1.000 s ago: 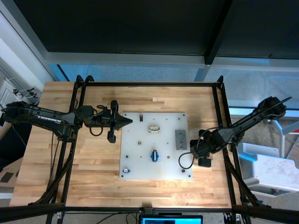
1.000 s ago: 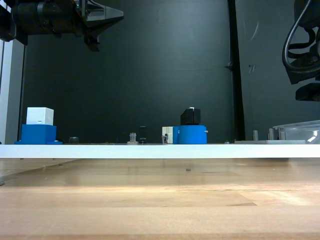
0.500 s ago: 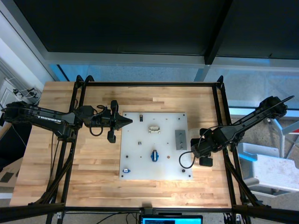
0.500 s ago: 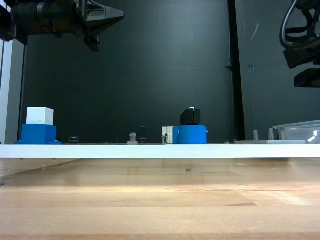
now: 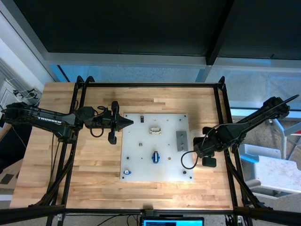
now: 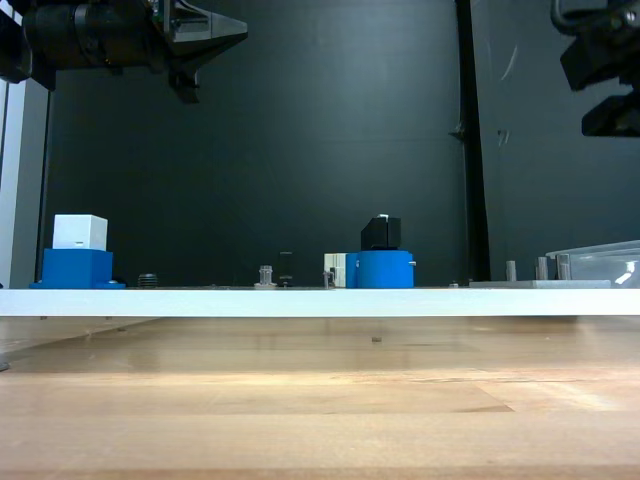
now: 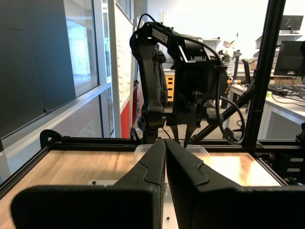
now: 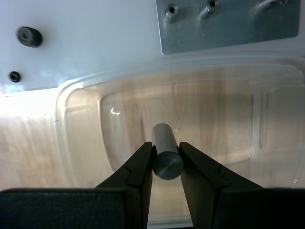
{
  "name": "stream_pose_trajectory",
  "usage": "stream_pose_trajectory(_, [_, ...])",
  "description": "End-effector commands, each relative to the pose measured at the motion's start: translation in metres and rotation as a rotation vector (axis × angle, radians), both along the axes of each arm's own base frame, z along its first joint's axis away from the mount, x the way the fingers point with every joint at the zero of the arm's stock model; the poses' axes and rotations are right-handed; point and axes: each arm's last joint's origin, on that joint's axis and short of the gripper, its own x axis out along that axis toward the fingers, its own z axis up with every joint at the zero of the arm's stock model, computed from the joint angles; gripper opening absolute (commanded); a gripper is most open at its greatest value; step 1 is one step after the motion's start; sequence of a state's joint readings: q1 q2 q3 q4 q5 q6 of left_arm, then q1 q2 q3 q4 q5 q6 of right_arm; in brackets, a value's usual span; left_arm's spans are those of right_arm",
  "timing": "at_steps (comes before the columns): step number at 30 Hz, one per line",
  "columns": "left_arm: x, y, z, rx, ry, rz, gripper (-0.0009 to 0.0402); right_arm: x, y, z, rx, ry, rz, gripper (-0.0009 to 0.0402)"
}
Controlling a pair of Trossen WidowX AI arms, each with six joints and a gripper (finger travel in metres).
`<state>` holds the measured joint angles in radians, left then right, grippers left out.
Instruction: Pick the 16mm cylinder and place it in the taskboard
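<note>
The 16mm cylinder, a short grey metal peg, hangs above a clear plastic tray with my right gripper shut on it. In the high view the right gripper hovers just off the right edge of the white taskboard, near its grey block. The low view shows that arm high up. My left gripper is shut and empty, held high over the board's back left edge, with its fingers pressed together.
On the board stand a beige connector, an upright blue connector and a blue fitting. A black frame rings the wooden table. The tray sits beside the board's right edge.
My right gripper has risen with the cylinder and drifted slightly toward the back. The left arm has not moved.
</note>
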<state>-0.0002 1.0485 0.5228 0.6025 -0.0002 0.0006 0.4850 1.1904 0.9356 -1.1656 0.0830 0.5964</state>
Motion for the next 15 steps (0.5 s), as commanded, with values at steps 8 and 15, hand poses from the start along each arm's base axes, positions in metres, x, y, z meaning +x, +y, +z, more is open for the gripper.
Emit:
stream_pose_trajectory(8, [0.0001,0.0001,-0.0001,0.0,0.0,0.0,0.0,-0.0006,-0.0003,0.0096,-0.004,0.006,0.0,0.0027])
stream_pose_trajectory(15, [0.0001,0.0,-0.0001,0.0,0.0,0.0,0.0,-0.0005,-0.0003,0.0096,-0.003,0.006,0.0,0.0027])
